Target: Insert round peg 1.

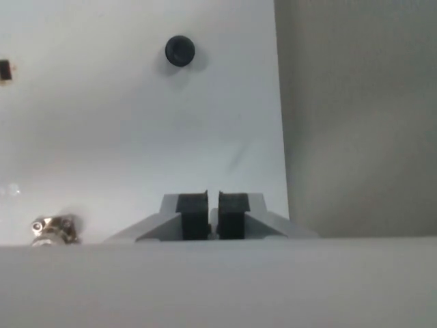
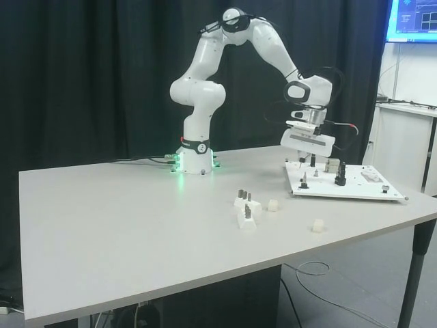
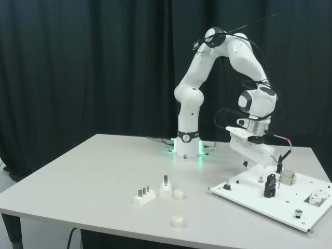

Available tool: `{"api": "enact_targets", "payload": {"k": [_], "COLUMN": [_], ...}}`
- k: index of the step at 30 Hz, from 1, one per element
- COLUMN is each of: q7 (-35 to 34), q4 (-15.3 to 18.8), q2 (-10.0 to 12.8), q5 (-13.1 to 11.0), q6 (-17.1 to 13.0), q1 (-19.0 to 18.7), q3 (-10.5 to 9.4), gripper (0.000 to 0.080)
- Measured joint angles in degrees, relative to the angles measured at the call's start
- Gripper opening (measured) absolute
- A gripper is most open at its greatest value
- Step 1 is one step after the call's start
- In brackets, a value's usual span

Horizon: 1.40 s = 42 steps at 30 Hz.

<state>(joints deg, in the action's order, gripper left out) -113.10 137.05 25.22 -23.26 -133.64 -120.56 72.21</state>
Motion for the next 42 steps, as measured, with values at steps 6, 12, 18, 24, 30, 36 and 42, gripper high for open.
{"api": "enact_targets", "payload": {"k": [6, 12, 18, 24, 30, 36, 42], "q7": [0.0, 0.0, 0.0, 0.0, 0.0, 0.0, 0.0], "q4": [1.0, 2.0, 2.8, 3.3, 3.6, 3.8, 4.0], "q2": [0.0, 0.0, 0.2, 0.5, 0.6, 0.8, 1.2], "q5": [-1.2, -2.1, -3.1, -3.6, -4.1, -4.6, -5.7], "q6": [-1.9, -4.2, -5.7, -6.7, -7.4, -8.0, -8.7], "q1": [0.0, 0.0, 0.0, 0.0, 0.1, 0.1, 0.1], "q3": [-0.89, -1.89, -2.54, -2.86, -3.2, -3.71, -4.26], "gripper": [0.0027, 0.0027, 0.0027, 0.0027, 0.0027, 0.0027, 0.0027]}}
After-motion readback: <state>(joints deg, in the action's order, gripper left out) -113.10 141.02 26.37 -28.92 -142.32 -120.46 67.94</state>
